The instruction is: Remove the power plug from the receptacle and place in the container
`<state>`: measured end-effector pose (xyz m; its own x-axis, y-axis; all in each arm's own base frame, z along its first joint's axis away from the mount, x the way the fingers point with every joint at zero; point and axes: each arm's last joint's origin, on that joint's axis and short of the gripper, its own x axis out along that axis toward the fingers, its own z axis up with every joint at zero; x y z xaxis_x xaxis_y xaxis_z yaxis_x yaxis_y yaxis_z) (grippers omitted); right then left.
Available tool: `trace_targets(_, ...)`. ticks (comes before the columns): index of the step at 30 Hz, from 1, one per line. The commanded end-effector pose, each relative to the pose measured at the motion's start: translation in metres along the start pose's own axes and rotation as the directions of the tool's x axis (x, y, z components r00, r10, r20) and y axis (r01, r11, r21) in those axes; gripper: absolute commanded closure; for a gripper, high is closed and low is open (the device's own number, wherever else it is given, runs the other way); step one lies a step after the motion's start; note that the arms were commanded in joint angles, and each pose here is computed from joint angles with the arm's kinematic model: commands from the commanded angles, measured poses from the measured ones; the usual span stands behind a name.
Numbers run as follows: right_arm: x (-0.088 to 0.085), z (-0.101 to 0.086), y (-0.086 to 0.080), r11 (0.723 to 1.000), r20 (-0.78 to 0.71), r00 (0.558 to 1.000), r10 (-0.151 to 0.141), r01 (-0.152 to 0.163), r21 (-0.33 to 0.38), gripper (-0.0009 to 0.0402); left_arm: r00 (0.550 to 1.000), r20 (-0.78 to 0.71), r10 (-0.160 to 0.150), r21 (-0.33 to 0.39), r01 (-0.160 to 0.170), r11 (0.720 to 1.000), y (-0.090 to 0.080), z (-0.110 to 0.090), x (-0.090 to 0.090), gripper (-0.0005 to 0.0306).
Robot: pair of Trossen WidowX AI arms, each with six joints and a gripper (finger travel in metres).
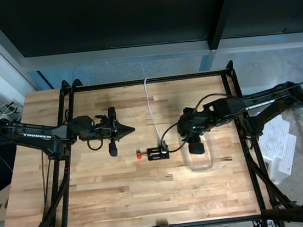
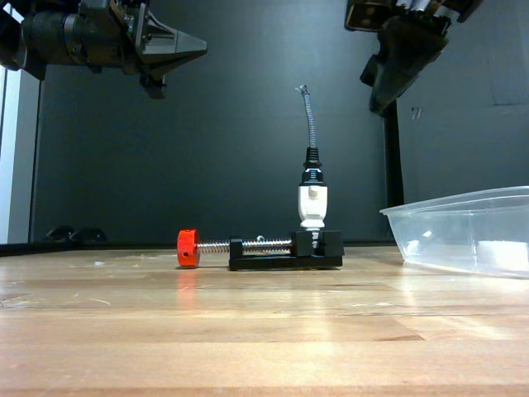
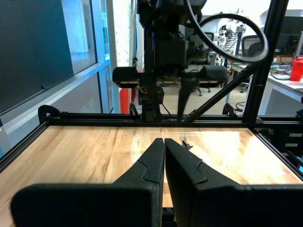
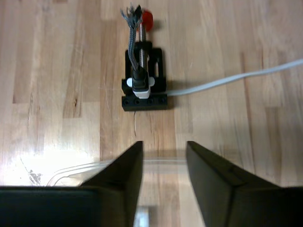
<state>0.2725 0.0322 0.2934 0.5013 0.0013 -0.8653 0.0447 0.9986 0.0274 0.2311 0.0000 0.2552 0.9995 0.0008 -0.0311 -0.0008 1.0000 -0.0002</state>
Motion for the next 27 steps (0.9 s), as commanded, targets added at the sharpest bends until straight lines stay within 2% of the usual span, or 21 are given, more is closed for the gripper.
trace_targets(1,0.008,0.011,0.003,1.000,-0.024,1.000,-0.003,0.004,0.006,0.0203,1.000,0.000,0.000,0.000,0.000,1.000,0.000,0.000,0.000,0.0300)
trace_targets(5,0.020,0.024,0.008,1.000,-0.043,0.999,-0.009,0.009,0.007,0.0179,1.000,0.000,0.000,0.000,0.000,1.000,0.000,0.000,0.000,0.0300)
trace_targets(7,0.026,0.030,0.012,1.000,-0.048,0.999,-0.025,0.025,-0.003,0.0177,1.000,0.000,0.000,0.000,0.000,1.000,0.000,0.000,0.000,0.0300)
trace_targets(16,0.058,0.048,0.020,0.999,-0.099,0.995,-0.032,0.031,-0.014,0.0175,1.000,0.000,0.000,0.000,0.000,1.000,0.000,0.000,0.000,0.0300)
trace_targets(27,0.086,0.052,0.023,0.999,-0.133,0.990,-0.038,0.036,-0.017,0.0175,1.000,0.000,0.000,0.000,0.000,1.000,0.000,0.000,0.000,0.0300)
